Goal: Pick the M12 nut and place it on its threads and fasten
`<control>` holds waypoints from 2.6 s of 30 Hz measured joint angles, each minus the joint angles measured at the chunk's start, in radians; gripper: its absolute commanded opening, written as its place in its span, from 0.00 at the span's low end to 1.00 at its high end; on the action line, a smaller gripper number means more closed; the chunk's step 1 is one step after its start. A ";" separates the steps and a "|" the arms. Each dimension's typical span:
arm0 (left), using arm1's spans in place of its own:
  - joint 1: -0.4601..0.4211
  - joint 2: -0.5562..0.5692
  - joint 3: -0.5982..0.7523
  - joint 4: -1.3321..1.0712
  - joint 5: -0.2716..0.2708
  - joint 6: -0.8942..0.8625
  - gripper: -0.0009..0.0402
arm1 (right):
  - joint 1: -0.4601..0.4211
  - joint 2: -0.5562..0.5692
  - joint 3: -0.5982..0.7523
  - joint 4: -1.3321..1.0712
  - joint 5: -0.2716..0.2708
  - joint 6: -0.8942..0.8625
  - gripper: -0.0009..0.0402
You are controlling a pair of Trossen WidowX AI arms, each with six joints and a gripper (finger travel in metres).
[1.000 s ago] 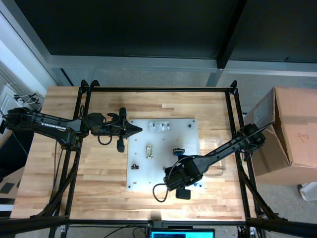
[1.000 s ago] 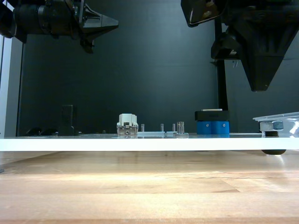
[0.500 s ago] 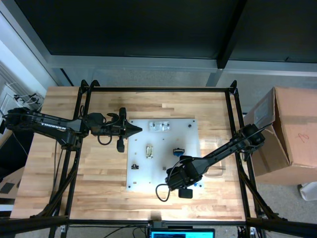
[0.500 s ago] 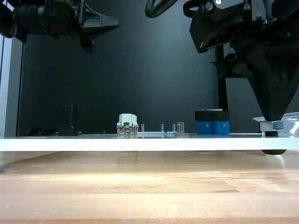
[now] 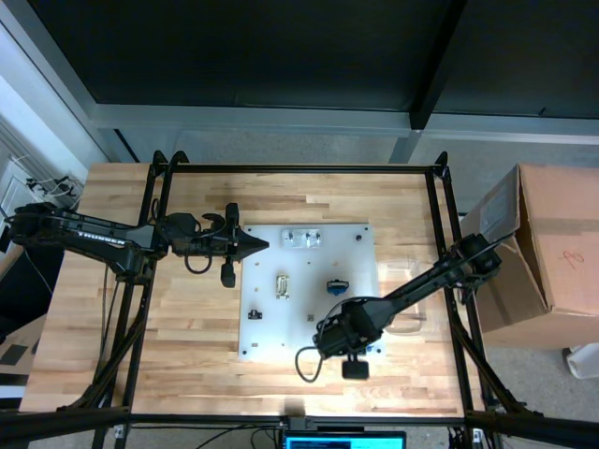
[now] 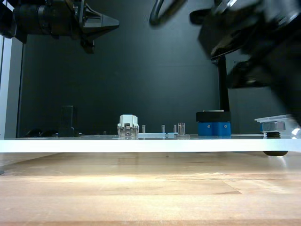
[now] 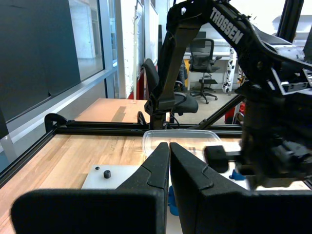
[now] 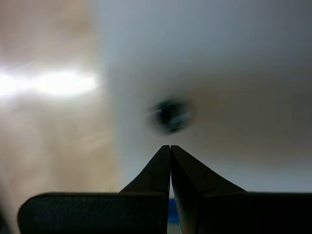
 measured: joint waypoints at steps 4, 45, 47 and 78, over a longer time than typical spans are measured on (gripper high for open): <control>0.000 0.000 0.000 -0.002 0.000 0.000 0.02 | 0.002 -0.008 0.002 -0.008 0.073 0.035 0.02; 0.000 0.000 0.000 0.000 0.000 0.000 0.02 | 0.006 -0.016 -0.016 0.042 -0.165 -0.016 0.02; 0.000 0.000 0.000 -0.002 0.000 0.000 0.02 | 0.003 -0.016 -0.016 0.028 -0.078 -0.006 0.02; 0.000 0.000 0.000 -0.024 0.000 0.000 0.02 | 0.003 -0.019 -0.032 0.047 0.130 0.047 0.02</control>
